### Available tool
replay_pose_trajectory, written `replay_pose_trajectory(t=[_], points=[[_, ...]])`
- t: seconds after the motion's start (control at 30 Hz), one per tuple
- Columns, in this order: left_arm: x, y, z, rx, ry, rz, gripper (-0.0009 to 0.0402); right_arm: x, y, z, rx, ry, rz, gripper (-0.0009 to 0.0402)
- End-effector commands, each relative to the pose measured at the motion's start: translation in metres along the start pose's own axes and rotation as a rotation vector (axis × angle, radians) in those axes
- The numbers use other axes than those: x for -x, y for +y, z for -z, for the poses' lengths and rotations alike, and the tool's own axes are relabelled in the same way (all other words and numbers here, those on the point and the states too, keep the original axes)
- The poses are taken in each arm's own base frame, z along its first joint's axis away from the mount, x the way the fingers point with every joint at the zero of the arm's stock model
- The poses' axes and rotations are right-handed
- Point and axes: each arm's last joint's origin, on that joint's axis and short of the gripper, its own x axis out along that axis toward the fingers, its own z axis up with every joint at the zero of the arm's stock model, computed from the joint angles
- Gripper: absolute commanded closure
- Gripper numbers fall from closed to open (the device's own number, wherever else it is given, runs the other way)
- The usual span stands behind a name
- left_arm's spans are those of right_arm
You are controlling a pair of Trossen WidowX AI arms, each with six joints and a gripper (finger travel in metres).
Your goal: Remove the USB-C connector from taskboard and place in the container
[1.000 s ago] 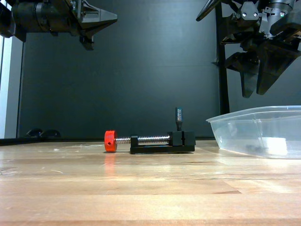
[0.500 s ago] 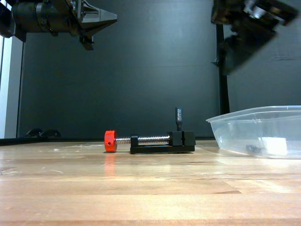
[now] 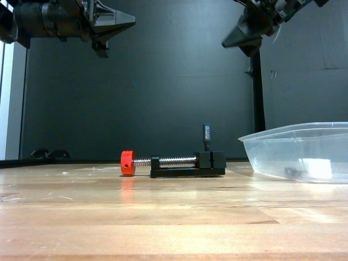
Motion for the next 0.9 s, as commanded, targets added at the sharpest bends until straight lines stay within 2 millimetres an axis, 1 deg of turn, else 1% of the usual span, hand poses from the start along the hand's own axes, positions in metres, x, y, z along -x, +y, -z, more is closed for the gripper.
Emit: replay_pose_trajectory(t=[0.03,0.3,0.5,0.73,0.9], points=[[0.0,0.0,0.0,0.0,0.0,0.0,0.0393,0.001,-0.004,-0.002,0.002,-0.11,0.01,0.0395],[0.0,0.0,0.0,0.0,0.0,0.0,0.0393,0.005,-0.01,0.01,0.004,-0.354,0.022,0.0394],[0.0,0.0,0.0,0.0,0.0,0.0,0.0393,0.01,-0.014,0.017,0.009,-0.485,0.037,0.0393],[0.0,0.0,0.0,0.0,0.0,0.0,0.0393,0.013,-0.018,0.027,-0.002,-0.554,0.022,0.0393],[0.0,0.0,0.0,0.0,0.0,0.0,0.0393,0.011,-0.022,0.032,-0.006,-0.557,0.021,0.0393]])
